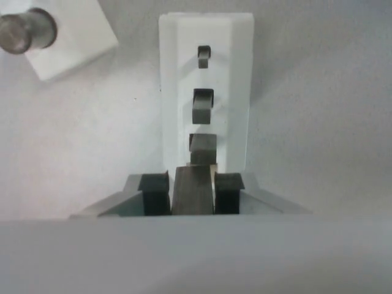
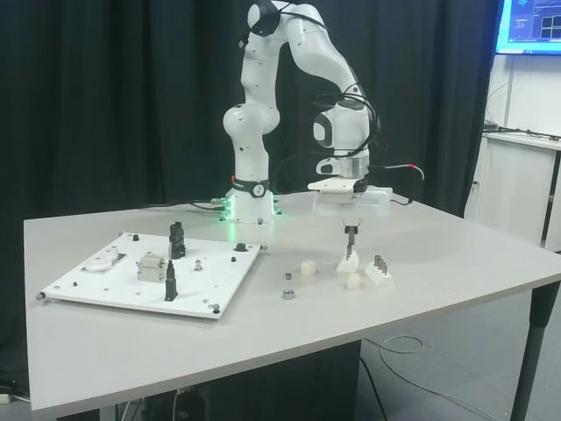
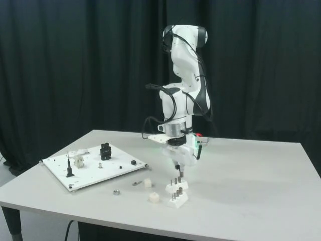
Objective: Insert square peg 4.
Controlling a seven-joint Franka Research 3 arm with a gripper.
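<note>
My gripper [image 1: 193, 191] is shut on a dark grey square peg [image 1: 193, 195], held upright between the black fingers [image 1: 154, 191]. It hangs over the near end of a white peg holder [image 1: 236, 92]. Three smaller square pegs [image 1: 203, 105] stand in a row in that holder. The held peg hides the holder's surface right under it. In the first room view the gripper [image 2: 351, 230] is a little above the holder [image 2: 348, 261], right of the table's middle. The second room view shows the gripper [image 3: 178, 168] over the holder [image 3: 177, 186].
A second white holder [image 1: 73, 37] with a round grey peg [image 1: 27, 29] stands close beside the first one. Small white blocks [image 2: 308, 268] and a nut [image 2: 287, 292] lie nearby. A white board [image 2: 149, 276] with fixtures sits on the table's left side.
</note>
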